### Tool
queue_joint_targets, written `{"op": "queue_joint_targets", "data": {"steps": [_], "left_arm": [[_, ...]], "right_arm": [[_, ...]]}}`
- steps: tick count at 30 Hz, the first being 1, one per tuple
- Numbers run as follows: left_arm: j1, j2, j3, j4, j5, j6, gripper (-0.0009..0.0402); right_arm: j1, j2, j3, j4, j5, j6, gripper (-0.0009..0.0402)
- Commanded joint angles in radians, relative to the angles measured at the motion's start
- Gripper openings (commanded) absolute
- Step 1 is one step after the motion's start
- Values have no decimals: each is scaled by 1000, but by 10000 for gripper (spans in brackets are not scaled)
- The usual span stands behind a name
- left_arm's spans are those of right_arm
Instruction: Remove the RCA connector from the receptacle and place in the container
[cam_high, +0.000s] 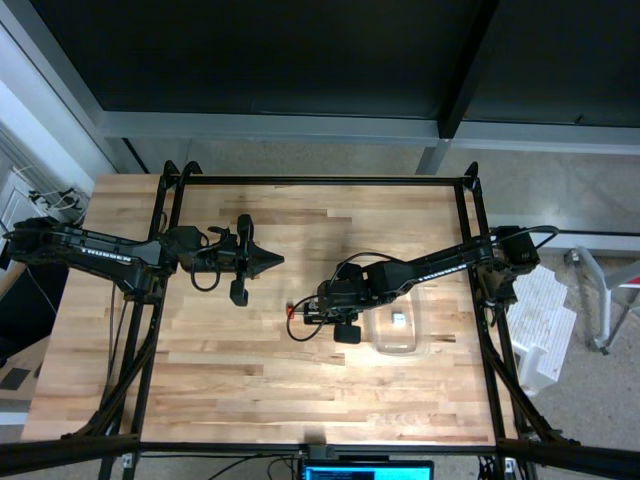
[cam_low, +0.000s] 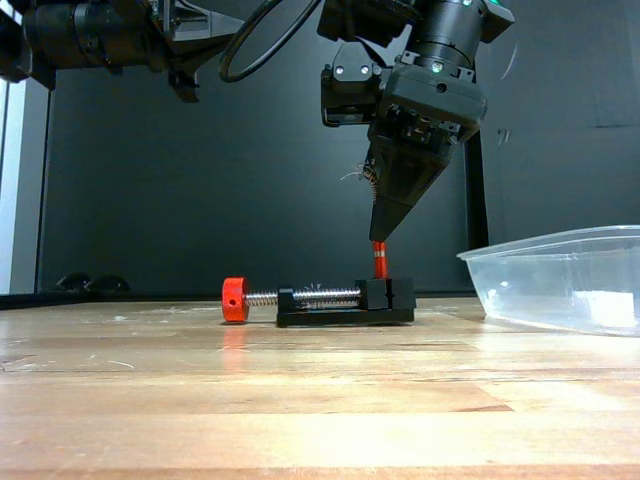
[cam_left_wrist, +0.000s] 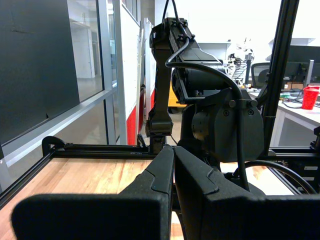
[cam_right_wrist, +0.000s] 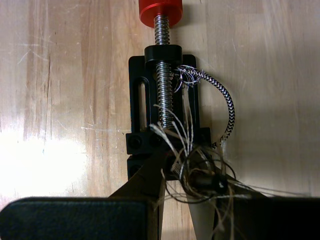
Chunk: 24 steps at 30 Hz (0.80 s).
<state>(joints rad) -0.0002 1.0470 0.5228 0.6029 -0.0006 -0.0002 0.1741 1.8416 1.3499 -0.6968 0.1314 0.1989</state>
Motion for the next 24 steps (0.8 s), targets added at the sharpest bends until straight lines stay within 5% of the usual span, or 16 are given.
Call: {"op": "queue_joint_targets", "data": {"steps": [1,24], "left_arm": [[0,0,0,0,0,0,0],[0,0,0,0,0,0,0]], "right_arm": [[0,-1,0,-3,0,-2,9],[1,-150,15,-64,-1,-2,9]]}}
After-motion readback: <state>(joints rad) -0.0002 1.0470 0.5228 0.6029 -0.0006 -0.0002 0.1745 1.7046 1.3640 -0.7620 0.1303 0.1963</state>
